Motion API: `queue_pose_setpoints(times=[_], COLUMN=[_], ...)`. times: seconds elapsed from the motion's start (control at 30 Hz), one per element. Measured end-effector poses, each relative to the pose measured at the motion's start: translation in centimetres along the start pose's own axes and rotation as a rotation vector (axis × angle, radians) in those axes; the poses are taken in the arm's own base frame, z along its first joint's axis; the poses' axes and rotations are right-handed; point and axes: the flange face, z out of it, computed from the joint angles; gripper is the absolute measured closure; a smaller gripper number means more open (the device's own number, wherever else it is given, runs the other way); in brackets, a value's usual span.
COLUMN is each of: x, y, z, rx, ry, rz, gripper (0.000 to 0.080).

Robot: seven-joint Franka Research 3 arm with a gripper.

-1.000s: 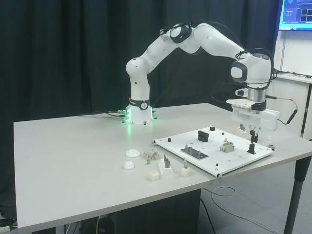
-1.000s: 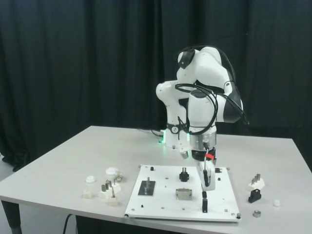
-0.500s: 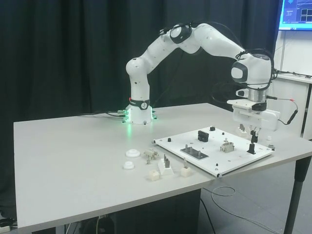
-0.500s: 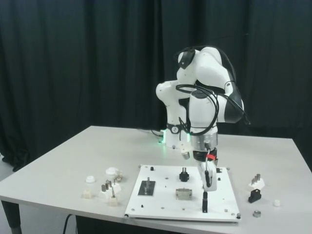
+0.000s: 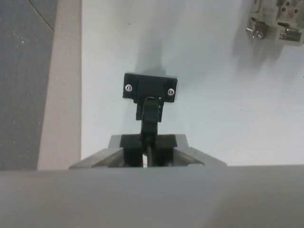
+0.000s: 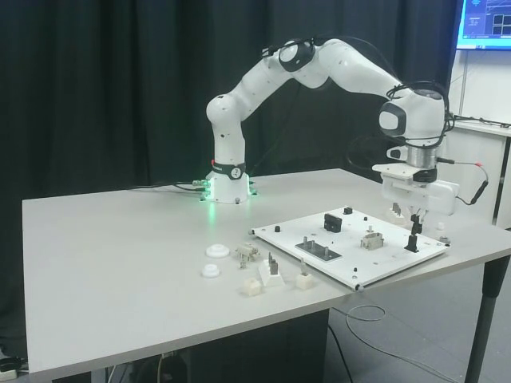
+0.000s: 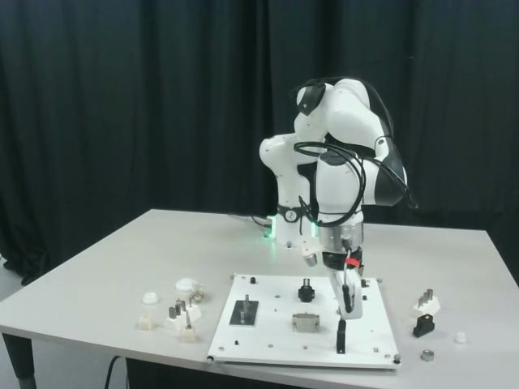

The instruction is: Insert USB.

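A black USB plug (image 5: 149, 111) stands upright in a black socket block (image 5: 149, 89) held by two screws on the white board (image 5: 223, 104). My gripper (image 5: 149, 148) hangs just above the plug, and its fingers (image 5: 113, 153) stand a little wider than the plug, open and not touching it. From the first room view the plug (image 6: 413, 239) sits near the board's right corner, with the gripper (image 6: 413, 214) straight over it. The second room view shows the plug (image 7: 340, 334) on the board's front part, with a small gap below the gripper (image 7: 344, 306).
A metal connector (image 5: 275, 26) is mounted on the board close by. The board (image 6: 351, 257) also carries a black knob (image 6: 331, 222) and a grey plate with a pin (image 6: 318, 251). Small loose parts (image 6: 259, 275) lie left of it, others (image 7: 422, 316) on its far side. The table edge (image 5: 64, 85) runs beside the socket.
My gripper has risen a little straight up from the plug. The plug stays standing in its socket.
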Motion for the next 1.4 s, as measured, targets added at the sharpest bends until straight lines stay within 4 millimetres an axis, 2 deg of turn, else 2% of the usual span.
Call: queue_pose_setpoints(times=[1.17, 1.2, 1.37, 1.4], x=[-0.1, -0.1, -0.2, -0.2], y=[-0.2, -0.3, -0.3, -0.4], z=[-0.3, -0.4, -1.0, -1.1], rx=[0.025, 0.027, 0.028, 0.027], ry=[0.012, 0.013, 0.016, 0.018], rz=[-0.015, -0.016, -0.020, -0.020], gripper=[0.0751, 0.0475, 0.0475, 0.0151])
